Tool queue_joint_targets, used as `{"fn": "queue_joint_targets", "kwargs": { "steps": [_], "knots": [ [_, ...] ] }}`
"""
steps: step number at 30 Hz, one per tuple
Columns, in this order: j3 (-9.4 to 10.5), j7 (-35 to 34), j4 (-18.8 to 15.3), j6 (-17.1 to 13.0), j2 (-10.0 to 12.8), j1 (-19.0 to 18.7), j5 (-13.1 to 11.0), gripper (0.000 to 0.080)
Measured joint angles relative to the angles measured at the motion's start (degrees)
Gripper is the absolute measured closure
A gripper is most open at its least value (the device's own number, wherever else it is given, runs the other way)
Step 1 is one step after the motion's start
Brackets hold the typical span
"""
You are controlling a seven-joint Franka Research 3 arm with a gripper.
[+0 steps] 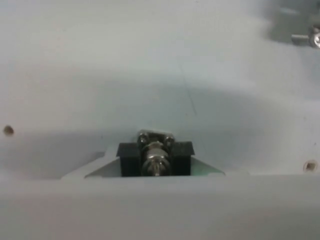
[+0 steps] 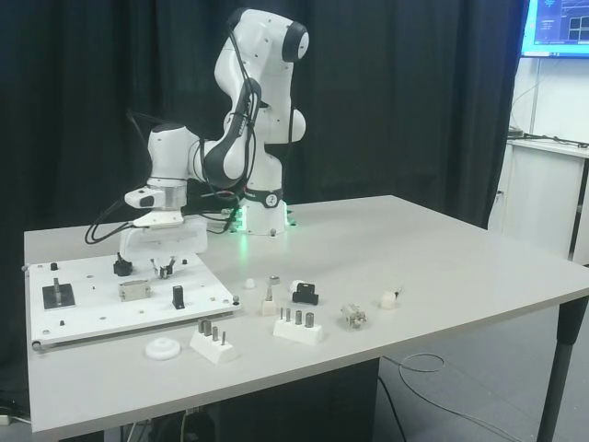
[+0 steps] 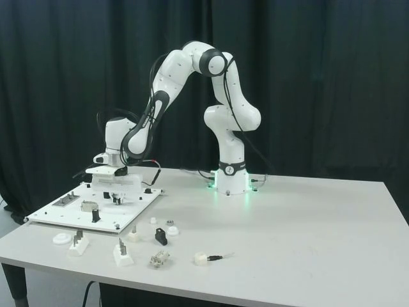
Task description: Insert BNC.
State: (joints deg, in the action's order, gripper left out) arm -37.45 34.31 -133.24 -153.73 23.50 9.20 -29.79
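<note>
White arm (image 3: 192,70) with black joints, white board (image 2: 101,304), grey table (image 2: 442,267), black curtain (image 3: 332,77).

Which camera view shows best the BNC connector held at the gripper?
The wrist view: the BNC connector sits centred there, its metal barrel in a black holder above the white board. In both room views it is only a tiny dark shape under the gripper, above the board, with no detail to read.

My pincer (image 2: 164,267) hangs over the board (image 2: 92,308), which lies at one end of the desk (image 2: 442,267). Beneath me the BNC socket (image 1: 155,159) sits on that board; loose parts lie beside it.
</note>
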Motion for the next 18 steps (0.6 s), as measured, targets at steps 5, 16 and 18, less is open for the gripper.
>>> {"fn": "queue_joint_targets", "kwargs": {
  "steps": [5, 16, 18],
  "knots": [
    [-0.05, -4.6, 0.3, 0.4, 0.2, 0.0, 0.0, 0.0682],
    [-0.61, -11.2, 1.7, 3.2, 0.8, 0.1, 0.0, 0.0682],
    [-0.72, -12.9, 2.0, 3.9, 0.9, 0.1, 0.0, 0.0682]
  ]
}}
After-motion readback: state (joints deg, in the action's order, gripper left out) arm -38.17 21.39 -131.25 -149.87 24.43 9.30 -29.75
